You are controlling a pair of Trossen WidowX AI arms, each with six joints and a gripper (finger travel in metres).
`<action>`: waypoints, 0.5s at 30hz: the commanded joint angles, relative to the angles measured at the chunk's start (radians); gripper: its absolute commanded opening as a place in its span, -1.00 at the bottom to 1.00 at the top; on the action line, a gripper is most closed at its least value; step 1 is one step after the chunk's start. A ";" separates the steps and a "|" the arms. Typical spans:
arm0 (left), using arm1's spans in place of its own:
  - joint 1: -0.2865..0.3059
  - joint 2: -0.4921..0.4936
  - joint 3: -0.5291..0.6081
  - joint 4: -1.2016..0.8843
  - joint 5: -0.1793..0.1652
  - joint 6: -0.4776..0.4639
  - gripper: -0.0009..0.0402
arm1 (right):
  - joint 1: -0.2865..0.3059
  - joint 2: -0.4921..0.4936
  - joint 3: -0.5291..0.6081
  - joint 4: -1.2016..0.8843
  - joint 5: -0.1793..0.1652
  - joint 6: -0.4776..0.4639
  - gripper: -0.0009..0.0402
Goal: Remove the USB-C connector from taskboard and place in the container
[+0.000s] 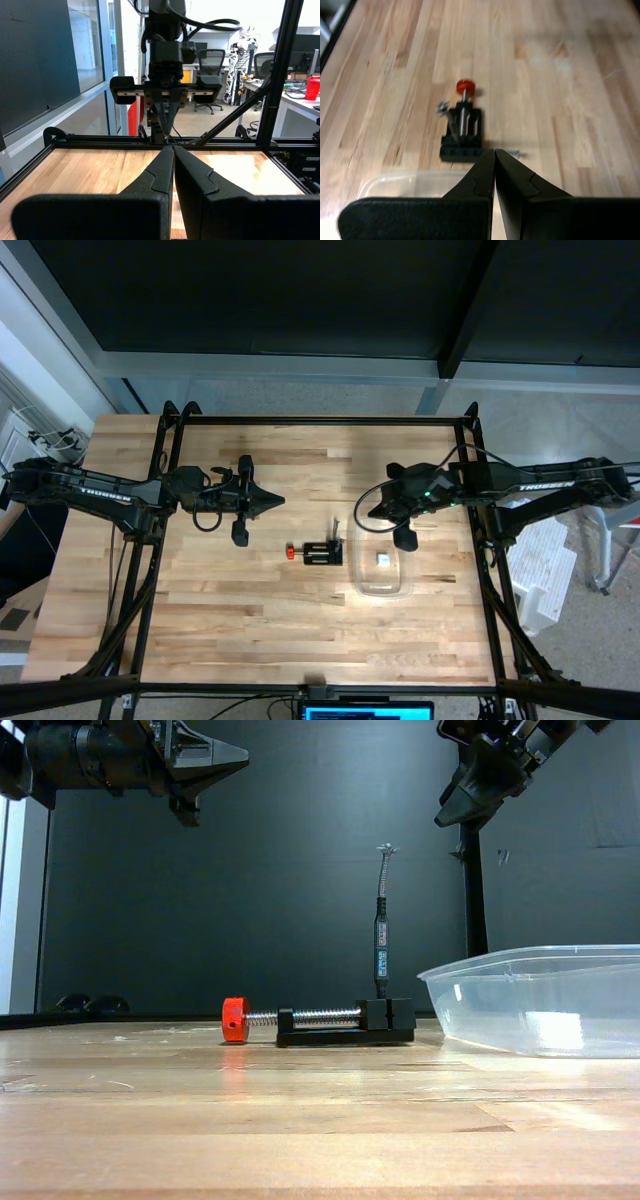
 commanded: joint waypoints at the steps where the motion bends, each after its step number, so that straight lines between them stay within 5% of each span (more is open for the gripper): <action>1: 0.000 0.000 0.000 0.000 0.000 0.000 -0.96 | 0.014 0.058 0.059 -0.074 0.001 0.000 -0.96; 15: 0.000 0.000 0.000 0.000 0.000 0.000 -0.96 | 0.074 0.326 0.272 -0.269 0.004 0.069 -0.79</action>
